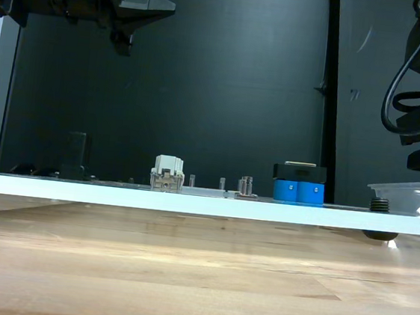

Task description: Unfasten the M12 nut and place it in the container

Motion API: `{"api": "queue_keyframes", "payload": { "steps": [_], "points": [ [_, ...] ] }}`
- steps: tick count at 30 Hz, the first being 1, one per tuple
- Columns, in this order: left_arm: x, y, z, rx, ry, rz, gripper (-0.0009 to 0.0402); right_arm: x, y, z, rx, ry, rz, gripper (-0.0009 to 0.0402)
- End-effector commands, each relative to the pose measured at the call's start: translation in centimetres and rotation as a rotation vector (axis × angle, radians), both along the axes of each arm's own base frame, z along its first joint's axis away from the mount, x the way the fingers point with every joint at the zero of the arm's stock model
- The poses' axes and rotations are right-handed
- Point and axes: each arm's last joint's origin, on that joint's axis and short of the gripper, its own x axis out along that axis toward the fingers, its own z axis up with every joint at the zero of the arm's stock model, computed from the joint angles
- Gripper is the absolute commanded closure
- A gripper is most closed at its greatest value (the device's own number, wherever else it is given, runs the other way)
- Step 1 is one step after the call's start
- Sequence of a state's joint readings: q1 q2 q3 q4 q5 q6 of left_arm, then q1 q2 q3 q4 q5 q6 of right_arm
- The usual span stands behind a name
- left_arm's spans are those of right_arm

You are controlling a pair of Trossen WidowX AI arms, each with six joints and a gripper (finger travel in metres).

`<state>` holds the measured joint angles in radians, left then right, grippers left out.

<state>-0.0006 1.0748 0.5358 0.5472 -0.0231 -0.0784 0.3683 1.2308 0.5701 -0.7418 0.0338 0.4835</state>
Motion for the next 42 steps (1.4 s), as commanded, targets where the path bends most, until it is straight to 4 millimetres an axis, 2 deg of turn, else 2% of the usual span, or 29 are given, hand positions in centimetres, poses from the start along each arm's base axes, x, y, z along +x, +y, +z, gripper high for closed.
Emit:
{"api": "queue_keyframes", "payload": {
  "steps": [1,7,11,15,20,26,29,33,38,39,42],
  "points": [
    [0.0,0.0,0.0,0.000,0.000,0.000,0.0393,0.0,0.0,0.0,0.000,0.001,-0.001,0.0270],
    [0.0,0.0,0.0,0.000,0.000,0.000,0.0393,0.0,0.0,0.1,-0.001,0.004,0.000,0.0169],
    [0.0,0.0,0.0,0.000,0.000,0.000,0.0393,0.1,0.1,0.4,-0.001,0.006,0.002,0.0124],
    [0.0,0.0,0.0,0.000,0.000,0.000,0.0393,0.2,0.1,1.2,-0.008,0.024,0.002,0.0107],
    [0.0,0.0,0.0,0.000,0.000,0.000,0.0393,0.2,0.1,3.5,-0.012,0.029,0.004,0.0112],
    [0.0,0.0,0.0,0.000,0.000,0.000,0.0393,0.3,-0.3,7.8,-0.018,0.035,0.005,0.0155],
    [0.0,0.0,0.0,0.000,0.000,0.000,0.0393,0.7,-0.7,9.9,-0.015,0.014,-0.002,0.0192],
    [0.0,0.0,0.0,0.000,0.000,0.000,0.0393,1.3,-1.0,12.1,-0.025,-0.057,-0.003,0.0261],
    [0.0,0.0,0.0,0.000,0.000,0.000,0.0393,1.8,-1.3,13.1,-0.042,-0.109,0.017,0.0390],
    [0.0,0.0,0.0,0.000,0.000,0.000,0.0393,1.9,-1.4,13.1,-0.055,-0.122,0.018,0.0398],
    [0.0,0.0,0.0,0.000,0.000,0.000,0.0393,2.5,-1.8,13.2,-0.082,-0.174,0.008,0.0384]
  ]
}}
